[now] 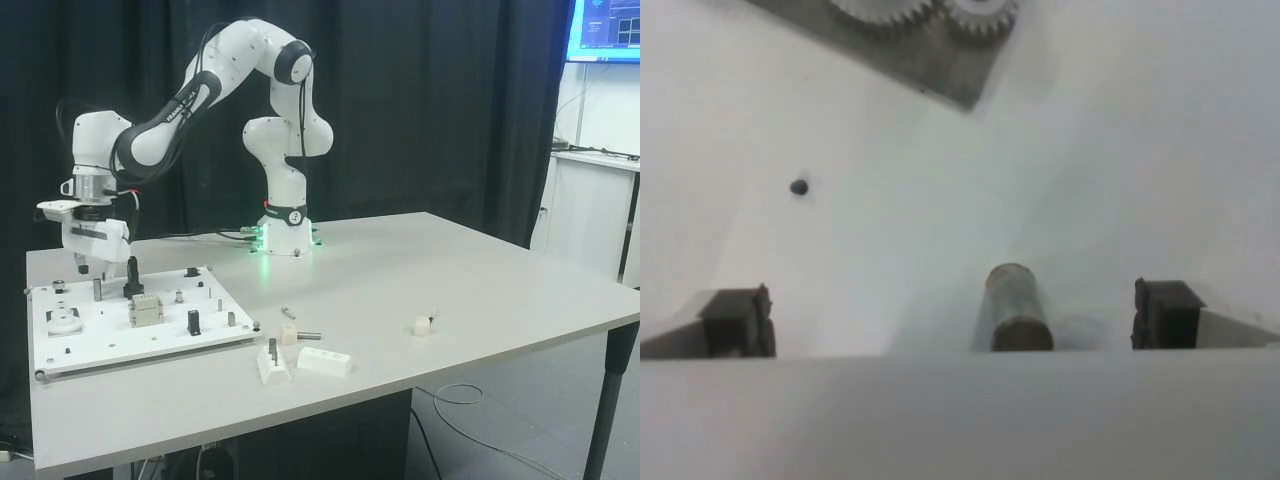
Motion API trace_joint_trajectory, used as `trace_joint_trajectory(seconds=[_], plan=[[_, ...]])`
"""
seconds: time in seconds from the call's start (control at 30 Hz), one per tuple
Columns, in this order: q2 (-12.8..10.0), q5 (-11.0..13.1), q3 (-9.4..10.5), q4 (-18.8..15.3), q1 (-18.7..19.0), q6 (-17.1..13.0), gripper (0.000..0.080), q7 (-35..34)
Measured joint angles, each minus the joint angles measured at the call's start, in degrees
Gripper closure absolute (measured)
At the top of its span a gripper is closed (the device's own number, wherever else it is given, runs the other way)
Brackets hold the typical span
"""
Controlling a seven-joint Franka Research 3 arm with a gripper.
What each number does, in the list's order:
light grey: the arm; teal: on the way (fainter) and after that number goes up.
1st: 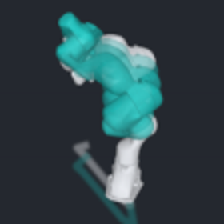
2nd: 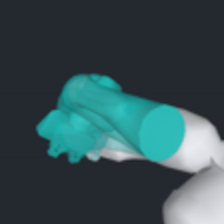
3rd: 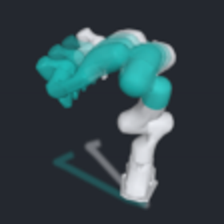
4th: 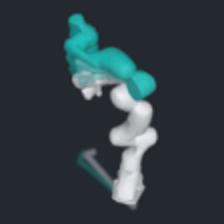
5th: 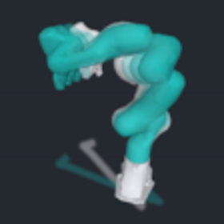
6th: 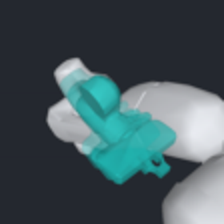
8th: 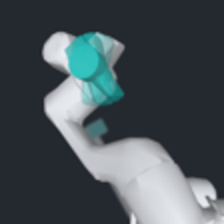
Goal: Insert round peg 4.
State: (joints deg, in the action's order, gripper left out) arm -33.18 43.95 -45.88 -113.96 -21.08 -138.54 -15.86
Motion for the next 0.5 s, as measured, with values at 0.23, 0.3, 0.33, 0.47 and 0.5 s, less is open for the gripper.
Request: trace_joint_trajectory(seconds=[0.23,0.3,0.33,0.47,0.5], plan=[[0.3,0.0,-0.33,0.0,0.8,0.0,0.0003,-0.8],[0.4,0.0,-0.34,0.0,1.0,0.0,0.0003,-1.0],[0.5,0.0,-0.34,0.0,1.0,0.0,0.0003,-1.1],[0.8,-0.1,-0.36,0.0,1.3,0.0,0.0003,-1.5],[0.8,-0.1,-0.36,0.0,1.4,0.0,0.0003,-1.5]])
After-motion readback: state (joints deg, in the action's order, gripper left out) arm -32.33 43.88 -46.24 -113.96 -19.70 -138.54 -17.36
